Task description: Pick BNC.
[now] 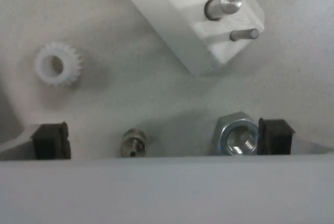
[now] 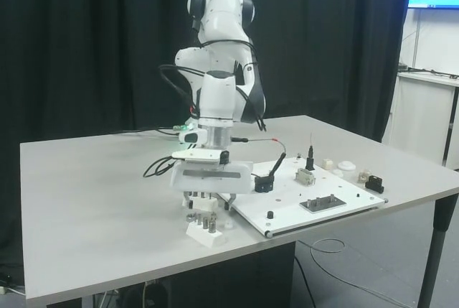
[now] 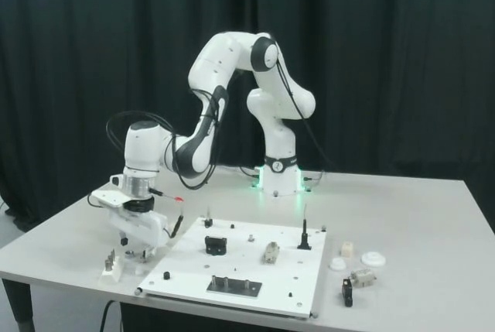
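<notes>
The BNC (image 1: 134, 143) is a small grey metal connector lying on the grey table. It sits between my two black fingertips, nearer to one of them and touching neither. My gripper (image 1: 163, 138) is open wide and hangs low over the table; it also shows in the room views (image 2: 208, 204) (image 3: 133, 253). A grey hex nut (image 1: 236, 134) lies right beside the other fingertip (image 1: 276, 136), also inside the gap.
A white gear (image 1: 57, 65) lies on the table a short way off. A white block with metal pegs (image 1: 203, 15) (image 2: 203, 232) stands just beyond the gripper, near the table's front edge. The white assembly board (image 2: 308, 204) (image 3: 240, 270) with several fixtures lies beside it.
</notes>
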Robot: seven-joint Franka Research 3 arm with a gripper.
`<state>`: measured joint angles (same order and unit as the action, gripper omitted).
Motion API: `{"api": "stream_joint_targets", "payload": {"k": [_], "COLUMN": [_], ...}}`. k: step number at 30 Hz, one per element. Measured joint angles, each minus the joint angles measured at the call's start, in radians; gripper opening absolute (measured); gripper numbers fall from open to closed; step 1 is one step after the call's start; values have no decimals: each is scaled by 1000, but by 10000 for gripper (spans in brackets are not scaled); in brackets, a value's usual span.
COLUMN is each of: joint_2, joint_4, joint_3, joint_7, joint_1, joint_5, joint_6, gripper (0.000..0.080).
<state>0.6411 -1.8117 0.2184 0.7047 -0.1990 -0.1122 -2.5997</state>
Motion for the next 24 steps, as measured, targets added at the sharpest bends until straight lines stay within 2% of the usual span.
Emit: {"api": "stream_joint_targets", "payload": {"k": [12,20,24], "joint_2": [19,19,19], "joint_4": [20,24,33], "joint_3": [0,0,0], "joint_7": [-1,0,23], "joint_1": [-14,-16,-15], "joint_5": [-92,-103,-103], "joint_6": [13,25,51], "gripper": [800,800,800]}}
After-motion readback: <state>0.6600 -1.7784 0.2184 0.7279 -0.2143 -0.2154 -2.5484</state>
